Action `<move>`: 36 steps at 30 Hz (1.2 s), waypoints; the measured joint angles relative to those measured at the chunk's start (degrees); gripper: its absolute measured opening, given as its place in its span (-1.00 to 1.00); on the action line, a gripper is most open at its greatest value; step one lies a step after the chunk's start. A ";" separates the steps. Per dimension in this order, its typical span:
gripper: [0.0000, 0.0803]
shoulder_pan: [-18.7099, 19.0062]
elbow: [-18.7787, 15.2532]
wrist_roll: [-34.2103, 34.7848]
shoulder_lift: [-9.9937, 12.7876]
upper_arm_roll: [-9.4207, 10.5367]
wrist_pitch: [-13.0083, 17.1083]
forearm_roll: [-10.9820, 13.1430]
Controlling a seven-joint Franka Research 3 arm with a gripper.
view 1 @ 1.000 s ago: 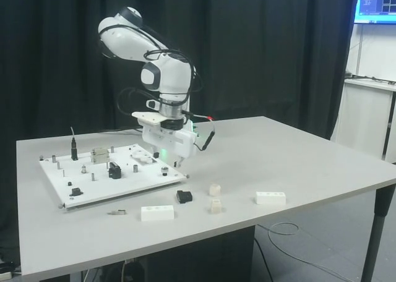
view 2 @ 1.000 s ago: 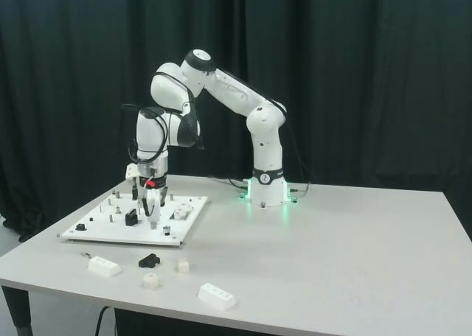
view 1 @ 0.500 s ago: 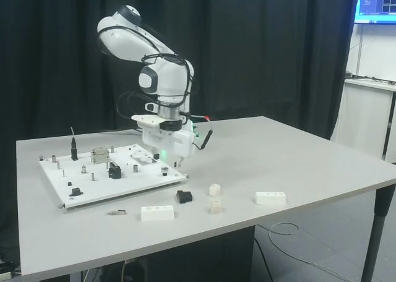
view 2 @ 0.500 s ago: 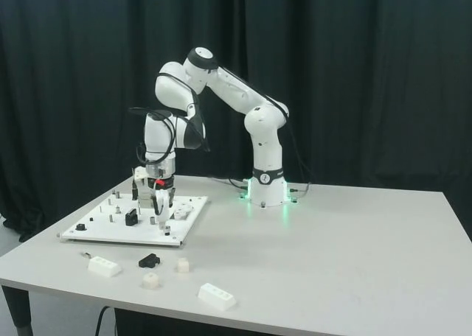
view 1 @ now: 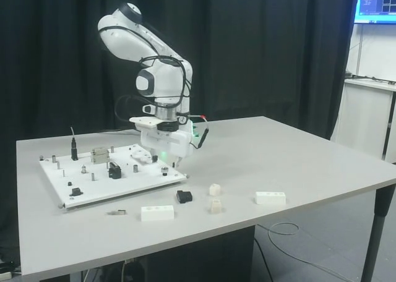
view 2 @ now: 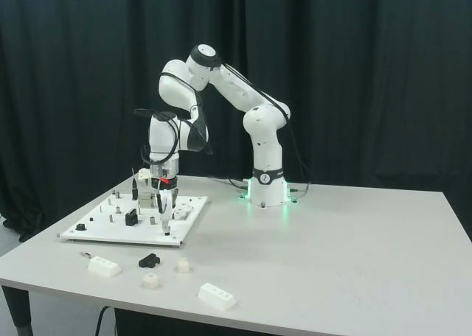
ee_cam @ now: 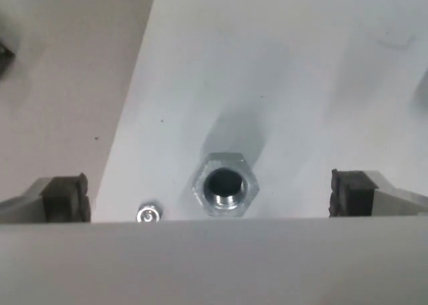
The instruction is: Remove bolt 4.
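Shifted since the previous frames to hover above bolt 4 [ee_cam: 224,186] near the white board [ee_cam: 301,84] corner, gripper [ee_cam: 208,196] wide open, pads straddling the hex head for grasping.

Black curtains [view 2: 354,71] hanging floor to ceiling behind a grey table [view 2: 354,247], folds catching hardly any light. Off to one side in the first room view, a white cabinet [view 1: 365,115] with a lit screen [view 1: 376,2] mounted above it, plus a loose cable [view 1: 291,232] curling on the grey floor [view 1: 322,245] near a black table leg [view 1: 375,232]
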 joint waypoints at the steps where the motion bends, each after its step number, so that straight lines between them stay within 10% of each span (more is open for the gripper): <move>1: 0.99 -0.07 -0.19 -0.02 0.23 -0.26 0.55 -0.03; 19: 0.99 0.22 -3.38 -0.91 4.82 -5.65 10.69 -0.14; 36: 0.99 2.71 -4.18 -1.06 8.16 -8.51 13.79 -0.14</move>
